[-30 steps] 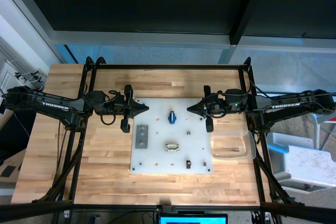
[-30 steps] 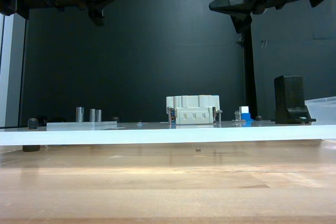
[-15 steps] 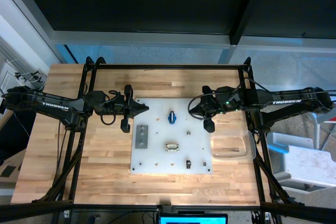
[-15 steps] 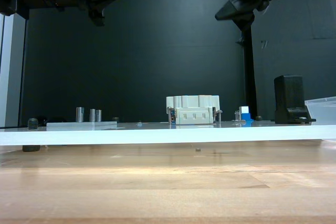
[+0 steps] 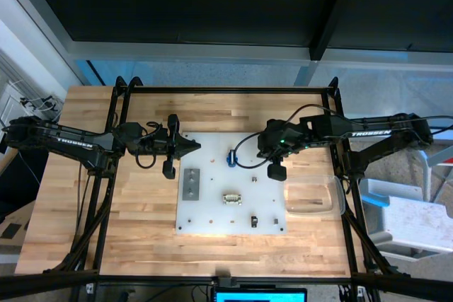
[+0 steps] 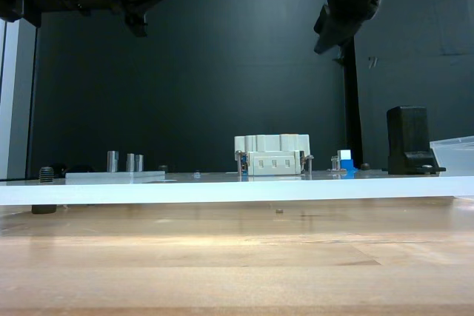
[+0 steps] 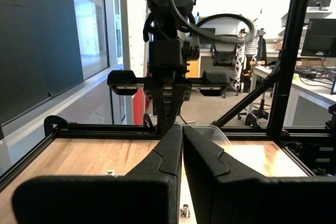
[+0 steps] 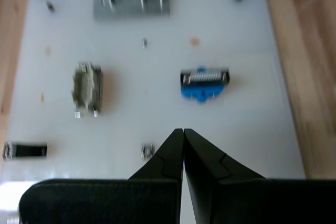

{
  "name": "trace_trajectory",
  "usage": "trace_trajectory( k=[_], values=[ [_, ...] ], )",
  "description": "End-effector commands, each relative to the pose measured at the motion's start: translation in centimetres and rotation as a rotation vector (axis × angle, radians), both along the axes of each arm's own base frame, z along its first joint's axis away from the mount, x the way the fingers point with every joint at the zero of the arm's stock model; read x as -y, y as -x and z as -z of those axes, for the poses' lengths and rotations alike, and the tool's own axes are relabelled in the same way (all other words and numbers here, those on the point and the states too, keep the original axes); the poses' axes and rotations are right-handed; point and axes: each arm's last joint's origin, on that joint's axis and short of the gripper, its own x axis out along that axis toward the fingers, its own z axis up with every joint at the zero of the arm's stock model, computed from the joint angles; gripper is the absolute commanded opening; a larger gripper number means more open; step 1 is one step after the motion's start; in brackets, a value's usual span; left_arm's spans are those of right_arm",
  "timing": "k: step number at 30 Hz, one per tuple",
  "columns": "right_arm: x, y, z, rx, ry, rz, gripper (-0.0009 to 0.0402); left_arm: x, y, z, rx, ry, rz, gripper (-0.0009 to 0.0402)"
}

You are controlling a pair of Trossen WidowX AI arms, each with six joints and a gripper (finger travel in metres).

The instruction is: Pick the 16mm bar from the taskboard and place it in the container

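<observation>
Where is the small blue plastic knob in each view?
High: small blue knob mid-picture, on the white taskboard.
Low: knob right of centre.
Left wrist: absent; shut left gripper hovers over the taskboard's left edge.
Right wrist: knob beyond the raised right gripper's shut jaws.
Shared landmark: silver metal connector.

even light; taskboard (image 8: 252,51) blurred in right wrist view.

High cam overhead, low cam edge-level; both show taskboard (image 5: 212,210). Cam on left gripper (image 7: 182,127) faces across, on right gripper (image 8: 183,129) down at it.
</observation>
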Motion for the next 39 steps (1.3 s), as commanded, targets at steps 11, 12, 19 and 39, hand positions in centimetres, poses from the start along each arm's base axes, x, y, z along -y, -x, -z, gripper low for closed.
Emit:
trace_trajectory(
  k=[11,12,19,39],
  values=[
    [-2.3,-0.7,0.9,-0.220,-0.012,-0.035,0.0000,0.0,0.0,0.0,0.000,0.000,0.000,0.0000],
    [-2.6,-0.7,1.0,-0.228,-0.011,-0.036,0.0000,0.0,0.0,0.0,0.000,0.000,0.000,0.0000],
    [-4.1,-0.2,1.2,-0.270,-0.003,-0.047,0.0000,0.0,0.0,0.0,0.000,0.000,0.000,0.0000],
    [-8.6,0.8,2.4,-0.370,-0.042,-0.047,0.0000,0.0,0.0,0.0,0.000,0.000,0.000,0.0000]
  ],
)
